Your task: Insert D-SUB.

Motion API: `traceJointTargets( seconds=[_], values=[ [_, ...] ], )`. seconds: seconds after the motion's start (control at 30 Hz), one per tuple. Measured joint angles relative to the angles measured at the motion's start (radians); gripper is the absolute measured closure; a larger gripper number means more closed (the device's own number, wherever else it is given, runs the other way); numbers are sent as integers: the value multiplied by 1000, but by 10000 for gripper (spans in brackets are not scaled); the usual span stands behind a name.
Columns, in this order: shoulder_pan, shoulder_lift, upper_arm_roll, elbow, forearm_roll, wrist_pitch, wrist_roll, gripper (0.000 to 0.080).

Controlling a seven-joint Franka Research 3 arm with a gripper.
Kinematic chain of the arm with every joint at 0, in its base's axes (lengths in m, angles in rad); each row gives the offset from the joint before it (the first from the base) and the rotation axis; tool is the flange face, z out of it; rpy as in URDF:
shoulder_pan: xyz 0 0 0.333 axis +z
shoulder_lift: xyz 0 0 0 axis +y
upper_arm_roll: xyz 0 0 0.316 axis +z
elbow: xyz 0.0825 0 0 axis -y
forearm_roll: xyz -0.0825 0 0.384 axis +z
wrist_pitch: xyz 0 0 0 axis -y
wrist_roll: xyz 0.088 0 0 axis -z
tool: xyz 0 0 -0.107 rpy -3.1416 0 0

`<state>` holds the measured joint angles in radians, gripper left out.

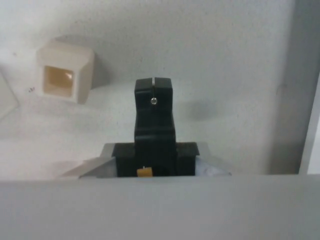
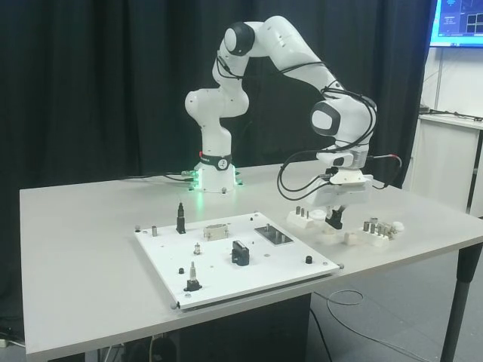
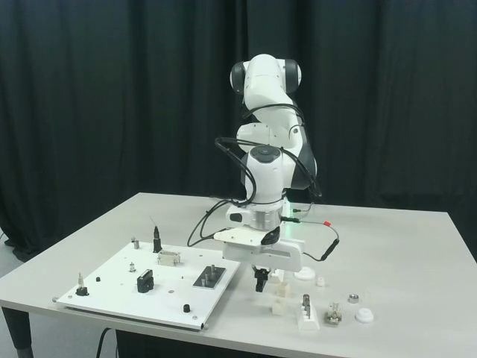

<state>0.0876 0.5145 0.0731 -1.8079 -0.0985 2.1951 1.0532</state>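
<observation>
My gripper (image 2: 333, 219) hangs just above the table, off the right edge of the white board (image 2: 234, 256), beside the white part holders. In the wrist view its black fingers (image 1: 153, 100) stand together as one column, shut on a black D-SUB plug (image 1: 155, 157) with grey metal flanges; most of the plug is hidden by the gripper body. From the second room view the gripper (image 3: 261, 282) shows the same black piece in it. The D-SUB socket (image 2: 215, 231), a pale grey block, sits near the board's middle, also seen from the other side as the socket (image 3: 170, 258).
A hollow white cube (image 1: 65, 71) stands on the table close under the gripper. White holders with metal parts (image 2: 379, 230) line the table's right side. The board carries a black block (image 2: 241, 253), a grey plate (image 2: 273, 235) and upright black pegs (image 2: 180, 218).
</observation>
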Motion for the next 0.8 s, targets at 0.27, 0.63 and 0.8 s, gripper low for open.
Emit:
traceJointTargets(
  seconds=[0.27, 0.63, 0.8],
  values=[
    [1, 1, 0, 0, 7, 0, -8, 648],
    [1, 3, -2, 0, 7, 2, -40, 648],
    [2, 3, -11, 5, 3, 6, -40, 648]
  ],
)
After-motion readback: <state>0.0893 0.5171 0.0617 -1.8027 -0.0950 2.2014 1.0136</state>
